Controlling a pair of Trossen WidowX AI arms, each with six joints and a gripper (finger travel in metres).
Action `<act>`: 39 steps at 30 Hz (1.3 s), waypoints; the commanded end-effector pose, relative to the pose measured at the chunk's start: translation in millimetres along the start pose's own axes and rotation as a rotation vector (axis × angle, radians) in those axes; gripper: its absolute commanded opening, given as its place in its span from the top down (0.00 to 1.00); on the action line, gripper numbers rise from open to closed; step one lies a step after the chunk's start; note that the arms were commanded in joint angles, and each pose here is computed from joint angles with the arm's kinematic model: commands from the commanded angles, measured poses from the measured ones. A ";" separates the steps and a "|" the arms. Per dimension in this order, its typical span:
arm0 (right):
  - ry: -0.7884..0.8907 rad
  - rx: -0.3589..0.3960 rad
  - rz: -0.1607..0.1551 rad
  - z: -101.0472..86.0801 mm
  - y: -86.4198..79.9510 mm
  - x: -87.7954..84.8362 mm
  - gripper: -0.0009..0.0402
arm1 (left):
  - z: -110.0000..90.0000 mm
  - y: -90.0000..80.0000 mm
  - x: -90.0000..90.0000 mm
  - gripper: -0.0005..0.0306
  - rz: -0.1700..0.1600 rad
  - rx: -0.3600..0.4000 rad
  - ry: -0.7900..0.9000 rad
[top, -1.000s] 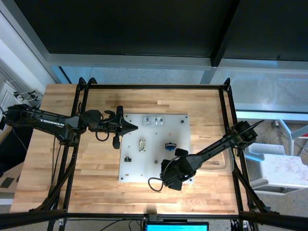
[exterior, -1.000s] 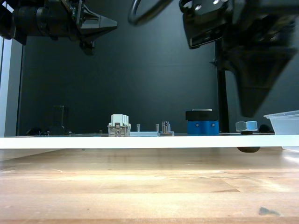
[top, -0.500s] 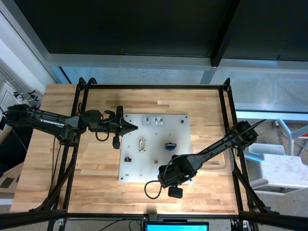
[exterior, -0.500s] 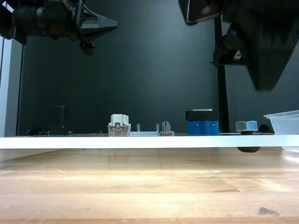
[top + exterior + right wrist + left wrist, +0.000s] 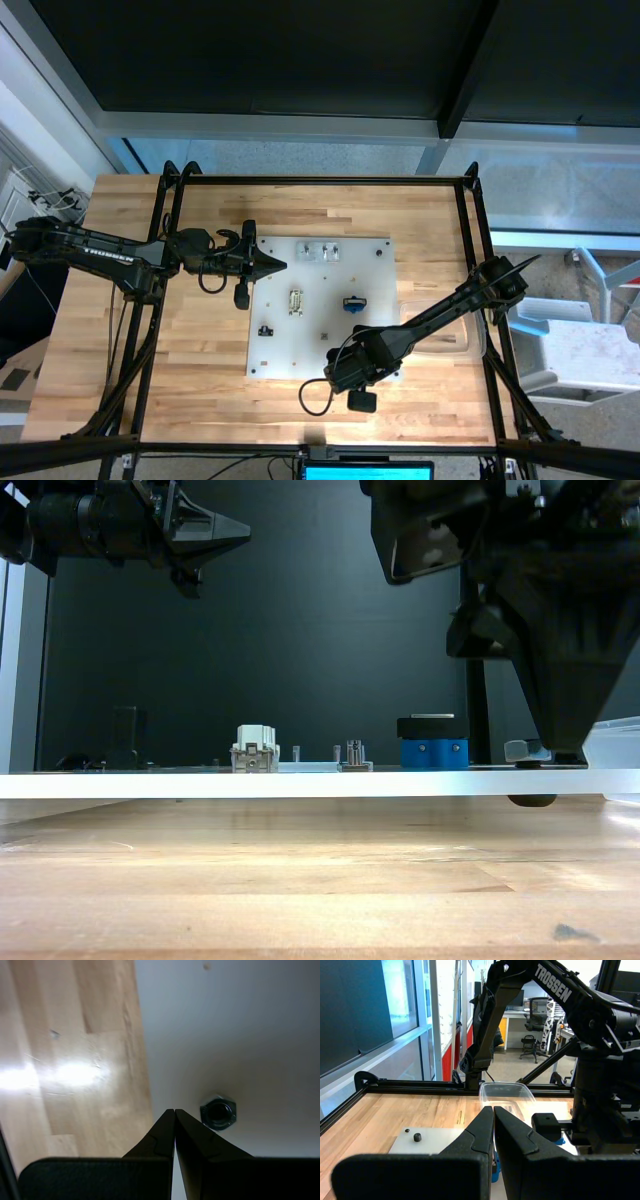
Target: Unfasten the M12 fastener and place in the container
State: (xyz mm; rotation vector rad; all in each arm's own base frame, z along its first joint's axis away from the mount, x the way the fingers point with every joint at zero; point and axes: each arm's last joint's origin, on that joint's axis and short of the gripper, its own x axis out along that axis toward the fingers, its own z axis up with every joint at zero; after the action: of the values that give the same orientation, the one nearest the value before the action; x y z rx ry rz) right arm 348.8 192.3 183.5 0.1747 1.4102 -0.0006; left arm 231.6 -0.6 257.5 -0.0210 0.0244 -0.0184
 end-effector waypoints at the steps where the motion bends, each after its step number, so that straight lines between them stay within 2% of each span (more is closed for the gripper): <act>1: 0.001 0.002 -0.057 -2.1 -3.2 0.1 0.98 | -0.1 0.0 0.1 0.98 0.000 0.000 0.000; 9: 0.005 0.001 -0.062 -3.1 -4.0 -2.5 0.98 | -0.1 0.1 0.1 0.98 0.000 0.000 0.000; 10: 0.002 0.001 -0.081 -3.6 -5.0 -2.7 0.98 | -0.1 0.1 0.1 0.98 0.000 0.000 0.000; 11: -0.015 0.009 -0.131 -4.5 -7.4 -5.5 0.98 | -0.1 0.0 0.1 0.98 0.000 0.000 0.000; 13: -0.060 0.046 -0.259 -6.1 -12.4 -11.2 0.98 | -0.1 0.1 0.1 0.98 0.000 0.000 0.000; 14: -0.080 0.058 -0.310 -6.7 -14.2 -15.9 0.98 | -0.1 0.1 0.1 0.98 0.000 0.000 0.000; 15: -0.097 0.066 -0.342 -7.0 -15.1 -19.6 0.98 | -0.1 0.0 0.1 0.98 0.000 0.000 0.000; 16: -0.103 0.066 -0.346 -7.1 -14.7 -22.2 0.98 | -0.1 0.0 0.1 0.98 0.000 0.000 0.000; 20: -0.104 0.067 -0.315 -7.8 -12.4 -28.5 0.98 | -0.1 0.0 0.1 0.98 0.000 0.000 0.000; 22: -0.086 0.068 -0.282 -8.2 -10.7 -30.3 0.98 | 0.1 0.1 0.0 0.98 0.000 0.000 -0.001; 31: -0.028 0.053 -0.052 -2.2 5.7 -43.9 0.98 | 0.0 0.0 0.0 0.98 0.000 0.000 0.000; 33: -0.047 0.049 -0.034 0.1 8.3 -46.5 0.98 | -0.1 0.1 0.1 0.98 0.000 0.000 0.001; 39: -0.059 0.003 -0.028 -1.8 7.4 -35.5 0.98 | -0.1 0.0 0.1 0.98 0.000 0.000 0.001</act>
State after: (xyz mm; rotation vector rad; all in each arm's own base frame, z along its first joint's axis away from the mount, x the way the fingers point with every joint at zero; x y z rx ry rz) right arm 342.1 196.0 224.5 0.1591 1.3556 -0.0367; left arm 231.7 -0.6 257.4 -0.0206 0.0248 -0.0181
